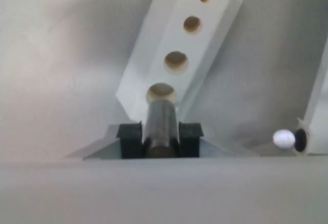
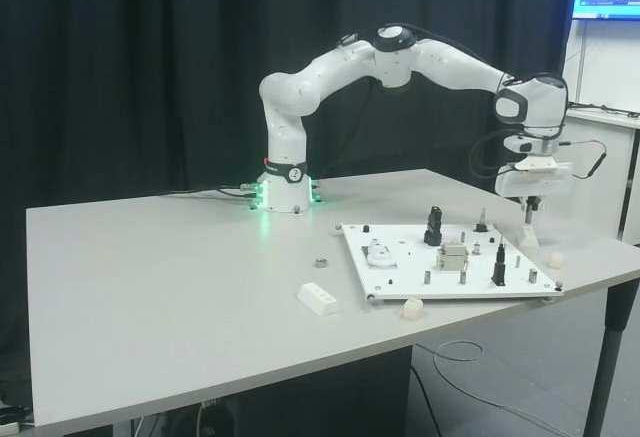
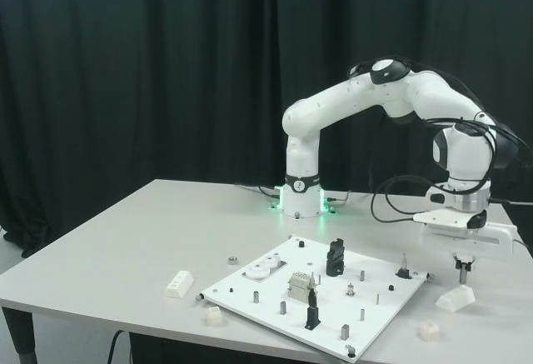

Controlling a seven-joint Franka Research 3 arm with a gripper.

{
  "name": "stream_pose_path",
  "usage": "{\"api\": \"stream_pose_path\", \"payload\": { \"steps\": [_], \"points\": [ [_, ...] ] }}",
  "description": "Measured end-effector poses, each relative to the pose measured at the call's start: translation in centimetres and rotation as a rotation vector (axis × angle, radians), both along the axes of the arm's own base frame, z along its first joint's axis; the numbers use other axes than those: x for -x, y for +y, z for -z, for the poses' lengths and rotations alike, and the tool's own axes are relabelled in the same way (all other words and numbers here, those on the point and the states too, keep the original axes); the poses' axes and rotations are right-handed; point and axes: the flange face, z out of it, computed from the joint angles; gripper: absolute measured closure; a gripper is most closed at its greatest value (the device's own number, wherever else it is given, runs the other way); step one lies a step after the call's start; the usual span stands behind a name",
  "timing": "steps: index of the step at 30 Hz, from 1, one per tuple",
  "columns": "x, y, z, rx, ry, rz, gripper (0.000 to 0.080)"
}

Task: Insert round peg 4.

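Observation:
In the wrist view my gripper (image 1: 160, 141) is shut on a grey round peg (image 1: 161, 124), gripped between two black fingers (image 1: 130, 139). The peg points down at a white block (image 1: 154, 44) with four round holes in a row, each larger than the last. Its tip stands at the largest hole (image 1: 161, 92), the one nearest me. I cannot tell whether the tip has entered it. In the room views the gripper (image 2: 528, 207) (image 3: 463, 268) hangs right over this block (image 2: 527, 240) (image 3: 455, 299), which lies on the table beyond the white board's far corner.
A white board (image 2: 400, 279) (image 3: 266, 285) carrying several black and grey parts lies beside the block. A second white block (image 2: 320, 297) (image 3: 179, 283) lies apart from it. Small white cylinders (image 2: 412, 308) (image 3: 429, 331) stand near the board's edges. A white knob (image 1: 283, 139) shows close to the board's corner.

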Motion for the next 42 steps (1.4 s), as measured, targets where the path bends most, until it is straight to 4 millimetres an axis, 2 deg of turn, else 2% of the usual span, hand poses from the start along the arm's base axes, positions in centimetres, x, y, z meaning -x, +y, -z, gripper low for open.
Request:
{"api": "stream_pose_path", "payload": {
  "steps": [7,25,42],
  "points": [
    [-0.1,-0.1,-0.8,-0.003,0.004,0.001,0.0655],
    [-0.1,-0.3,-1.4,0.019,-0.008,-0.006,0.0655],
    [-0.3,-1.7,-3.5,0.094,0.007,-0.087,0.0655]
  ]
}}
